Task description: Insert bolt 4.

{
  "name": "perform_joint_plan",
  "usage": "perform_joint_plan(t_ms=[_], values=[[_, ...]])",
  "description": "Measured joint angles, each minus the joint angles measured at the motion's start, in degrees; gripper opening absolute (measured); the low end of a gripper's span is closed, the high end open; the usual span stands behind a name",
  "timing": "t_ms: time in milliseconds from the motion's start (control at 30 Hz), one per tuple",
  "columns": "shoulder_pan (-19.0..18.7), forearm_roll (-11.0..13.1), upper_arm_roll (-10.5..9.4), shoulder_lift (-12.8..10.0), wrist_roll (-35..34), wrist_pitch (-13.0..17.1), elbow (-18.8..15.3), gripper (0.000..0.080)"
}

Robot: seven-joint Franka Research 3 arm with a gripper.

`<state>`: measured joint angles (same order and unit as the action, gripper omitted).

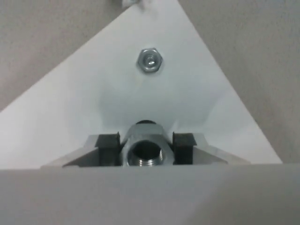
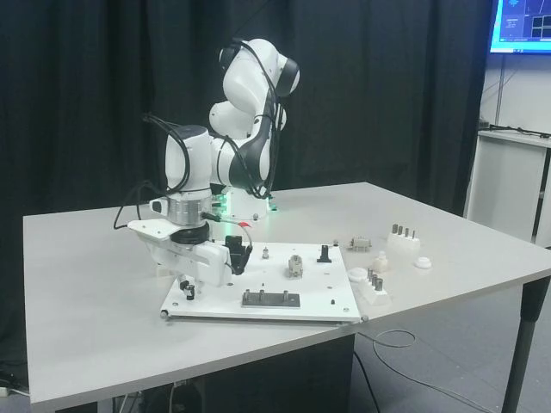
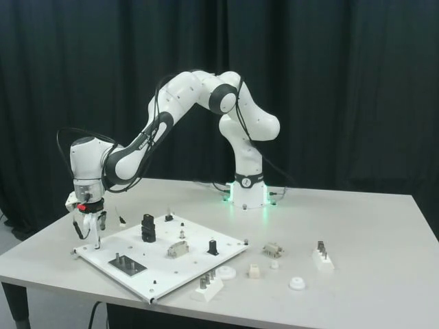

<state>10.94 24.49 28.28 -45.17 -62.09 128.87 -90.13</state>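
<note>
Jaws pinch bolt 4 [image 1: 146, 151] low over white board [image 1: 70, 122] corner, near seated hex bolt [image 1: 150, 60]. Judged: insertion under way, release left.

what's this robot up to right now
The white Franka arm has its gripper lowered over a corner of the white board on the grey table. The wrist view shows the fingers closed on a threaded metal part, the piece it means to insert, held just above the board. A hex bolt already sits in the board near that corner. Other fixtures and small white holders of parts stand farther along the table.
</note>
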Motion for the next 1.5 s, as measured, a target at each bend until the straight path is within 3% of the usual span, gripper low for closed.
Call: perform_joint_plan(t_ms=[333, 767, 1500], values=[[-0.2, 0.0, 0.17, 0.0, -7.8, 0.3, -0.2, 0.0237], [-1.4, -0.2, 0.84, 0.5, -25.9, 2.1, -1.8, 0.0237], [-1.9, 0.0, 1.16, 0.9, -48.0, 3.6, -2.8, 0.0237]])
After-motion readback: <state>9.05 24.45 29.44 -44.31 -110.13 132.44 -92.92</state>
